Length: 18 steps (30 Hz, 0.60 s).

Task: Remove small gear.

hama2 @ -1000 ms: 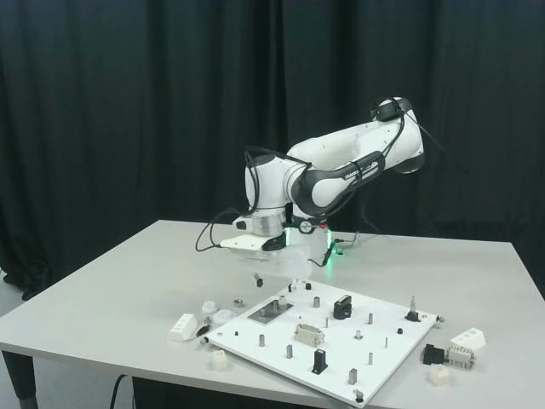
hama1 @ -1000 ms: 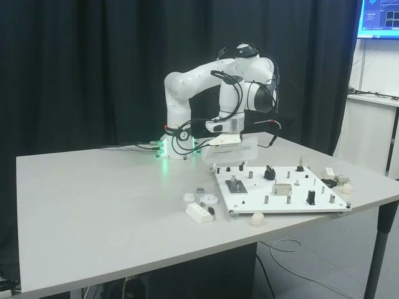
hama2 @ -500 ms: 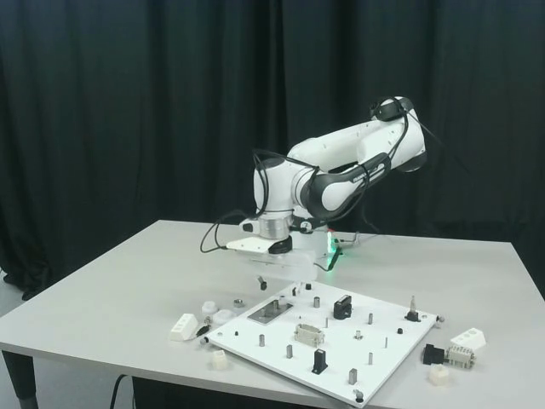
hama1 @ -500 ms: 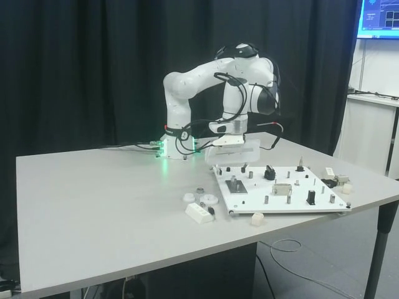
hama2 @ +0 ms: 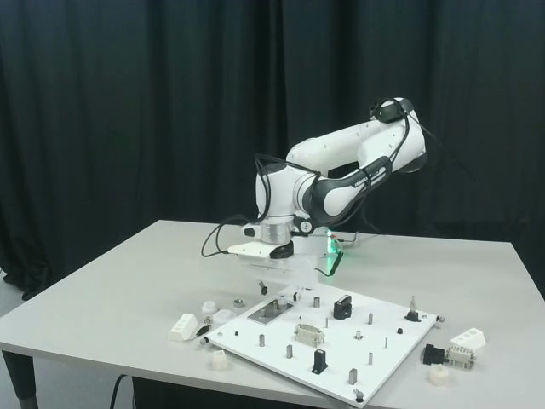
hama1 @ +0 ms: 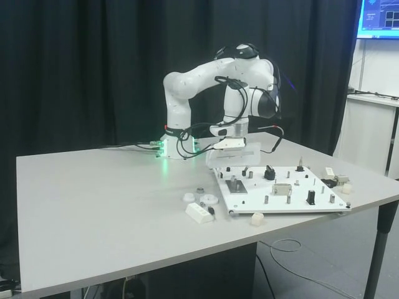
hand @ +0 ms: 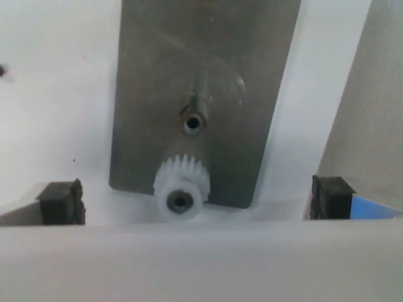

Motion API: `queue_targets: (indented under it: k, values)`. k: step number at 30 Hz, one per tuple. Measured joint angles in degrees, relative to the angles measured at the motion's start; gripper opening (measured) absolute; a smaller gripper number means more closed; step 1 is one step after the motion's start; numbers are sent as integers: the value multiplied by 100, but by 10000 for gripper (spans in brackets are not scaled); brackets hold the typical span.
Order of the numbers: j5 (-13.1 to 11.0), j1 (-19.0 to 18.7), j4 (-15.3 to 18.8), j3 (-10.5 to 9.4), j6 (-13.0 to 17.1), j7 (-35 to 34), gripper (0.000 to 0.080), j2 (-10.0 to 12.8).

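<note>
- Arm [hama1: 206, 75] reached out from its base over the near corner of the white board [hama1: 283, 200], wrist pointing down.
- Gripper [hand: 192, 204] hung above the grey plate [hand: 204, 75] on the board; in the second room view the gripper [hama2: 277, 287] sat just over that plate [hama2: 271, 310], not touching it.
- Fingers [hand: 61, 202] were spread wide, one black pad on each side of the wrist view, nothing between them in contact.
- Gear [hand: 181, 185], small, white and toothed, sat on the plate at one short edge, upright on its peg, dark bore visible at its centre.
- Gear lay between the two pads but apart from both.
- A bare peg [hand: 193, 123] stood on the same plate, near the gear, toward the plate's middle.
- Gear too small to pick out in either room view.
- Board carried several black and grey fittings, among them a black block [hama2: 342, 306] and a grey connector [hama2: 308, 333].
- Loose white parts [hama1: 201, 212] lay on the table [hama1: 93, 199] beside the board, well apart from the gripper.
- Green light [hama1: 161, 149] glowed at the arm's base.
</note>
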State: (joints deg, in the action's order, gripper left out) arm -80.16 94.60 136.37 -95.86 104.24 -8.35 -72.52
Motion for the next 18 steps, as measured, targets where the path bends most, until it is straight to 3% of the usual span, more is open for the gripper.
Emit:
queue_targets:
  k: [18]
  values:
    - [-59,12,0,-141,67,-14,800,0]
